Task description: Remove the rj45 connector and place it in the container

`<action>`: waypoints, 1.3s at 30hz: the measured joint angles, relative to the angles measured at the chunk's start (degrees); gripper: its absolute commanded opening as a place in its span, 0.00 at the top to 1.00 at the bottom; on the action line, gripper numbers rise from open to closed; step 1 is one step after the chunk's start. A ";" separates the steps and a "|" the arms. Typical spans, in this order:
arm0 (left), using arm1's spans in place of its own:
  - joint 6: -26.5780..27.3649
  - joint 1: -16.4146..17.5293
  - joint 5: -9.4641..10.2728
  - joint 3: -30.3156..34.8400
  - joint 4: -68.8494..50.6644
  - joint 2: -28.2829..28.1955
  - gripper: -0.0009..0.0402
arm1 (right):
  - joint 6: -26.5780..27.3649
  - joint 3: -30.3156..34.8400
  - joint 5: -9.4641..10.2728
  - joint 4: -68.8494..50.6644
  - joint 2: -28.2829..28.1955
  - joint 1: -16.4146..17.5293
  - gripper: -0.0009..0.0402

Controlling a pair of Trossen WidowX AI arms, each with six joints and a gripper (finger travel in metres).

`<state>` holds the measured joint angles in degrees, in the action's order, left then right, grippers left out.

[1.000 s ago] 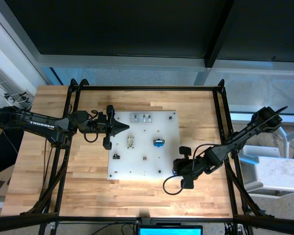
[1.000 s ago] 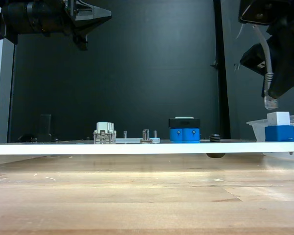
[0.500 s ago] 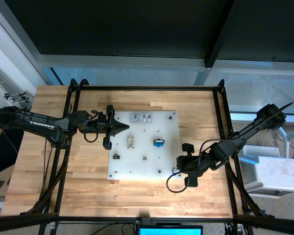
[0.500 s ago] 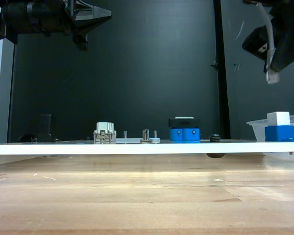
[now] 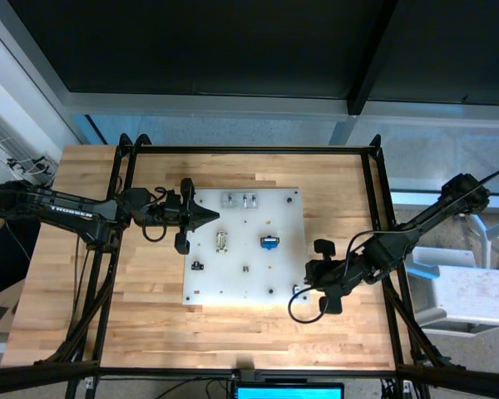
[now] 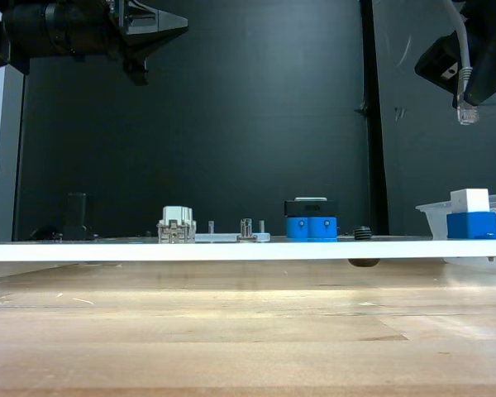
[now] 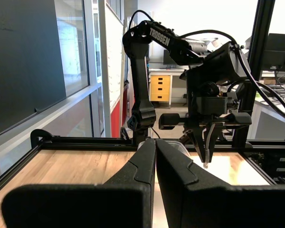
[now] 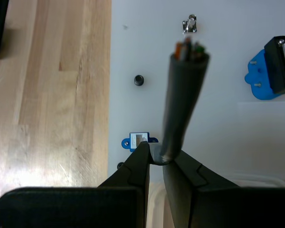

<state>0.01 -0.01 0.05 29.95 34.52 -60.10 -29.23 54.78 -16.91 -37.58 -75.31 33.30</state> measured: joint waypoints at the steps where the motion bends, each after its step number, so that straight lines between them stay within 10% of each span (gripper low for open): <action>1: 0.00 0.00 -0.02 0.00 0.00 0.00 0.98 | 0.00 -0.02 0.00 -0.66 0.31 -0.11 0.98; 28: 0.02 0.00 -0.02 0.00 0.00 0.00 0.98 | -6.29 -14.45 1.99 -17.07 20.81 -2.60 0.97; 39: 0.00 0.00 0.00 -0.02 0.02 0.00 0.98 | -7.48 -14.53 1.99 -19.28 20.83 -2.60 0.74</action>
<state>0.01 -0.01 0.05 29.93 34.54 -60.10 -36.71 40.25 -14.92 -56.86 -54.48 30.70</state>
